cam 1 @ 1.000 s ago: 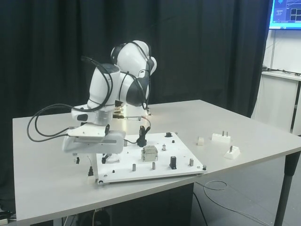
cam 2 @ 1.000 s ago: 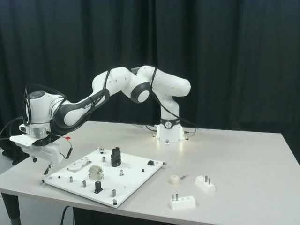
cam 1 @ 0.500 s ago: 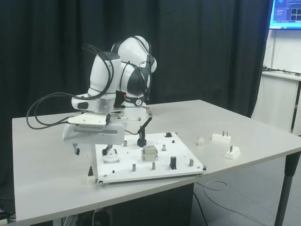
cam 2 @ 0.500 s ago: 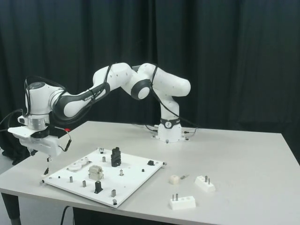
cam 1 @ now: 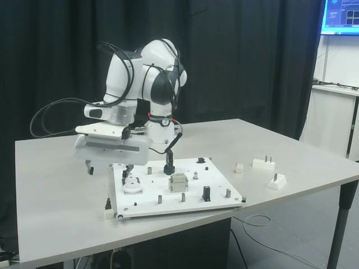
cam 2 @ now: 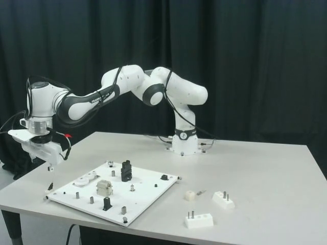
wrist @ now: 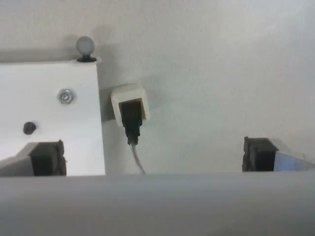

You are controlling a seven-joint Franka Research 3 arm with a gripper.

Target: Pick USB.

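Note:
The USB plug (wrist: pixel 131 118) is black and stands in a small white socket (wrist: pixel 129 100) on the grey table, right beside a corner of the white board (wrist: pixel 49 108). A thin cable (wrist: pixel 136 160) leads off from it. My gripper (wrist: pixel 152 156) hangs well above it, open, with nothing between the fingertips (wrist: pixel 47 158). In the first room view the USB plug (cam 1: pixel 106 204) sits off the board's near left corner, below the gripper (cam 1: pixel 109 168). In the second room view the USB plug (cam 2: pixel 50 187) is under the gripper (cam 2: pixel 43 163).
The white board (cam 1: pixel 185 196) carries several small black and grey parts, among them a tall black piece (cam 1: pixel 168 162) and a grey block (cam 1: pixel 178 182). White blocks with pins (cam 1: pixel 263 163) lie on the table to the right. Black cables loop from the wrist.
The gripper has risen steadily from just above the table to well over the USB. The plug has stayed in its socket.

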